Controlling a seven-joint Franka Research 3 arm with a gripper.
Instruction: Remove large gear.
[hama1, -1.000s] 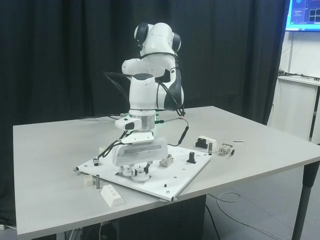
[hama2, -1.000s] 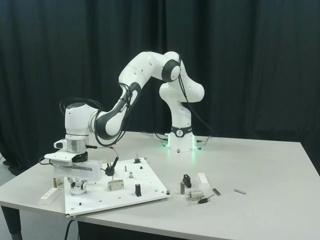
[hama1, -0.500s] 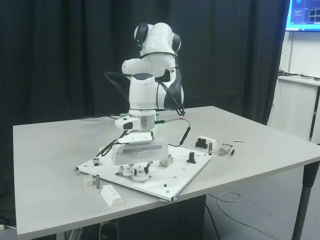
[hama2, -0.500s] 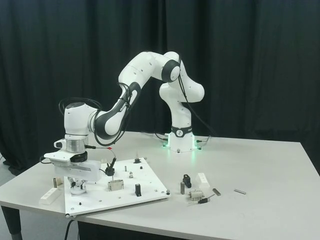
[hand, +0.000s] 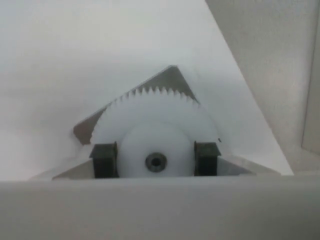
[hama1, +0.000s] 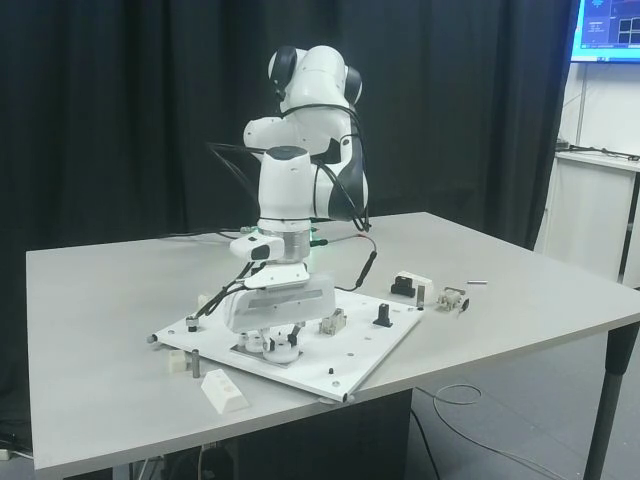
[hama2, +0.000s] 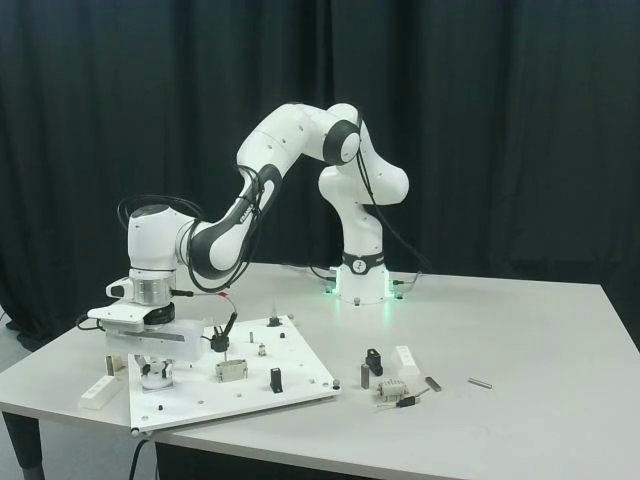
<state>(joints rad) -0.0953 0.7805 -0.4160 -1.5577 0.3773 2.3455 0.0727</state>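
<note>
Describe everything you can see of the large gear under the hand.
The large gear is white, plastic-looking, with fine teeth around its rim and a raised round hub with a dark bore at the centre. It lies flat over a grey metal plate on the white board. The hand is down over it, one black finger on each side of the hub.

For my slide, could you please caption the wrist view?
Gripper fingers bracketing the hub of the large gear.

A white block (hama1: 224, 391) lies on the grey surface (hama1: 90, 310) just beside the hand. Small black and white parts (hama2: 390, 375) and a pin (hama2: 480, 382) rest well apart from the hand
</note>
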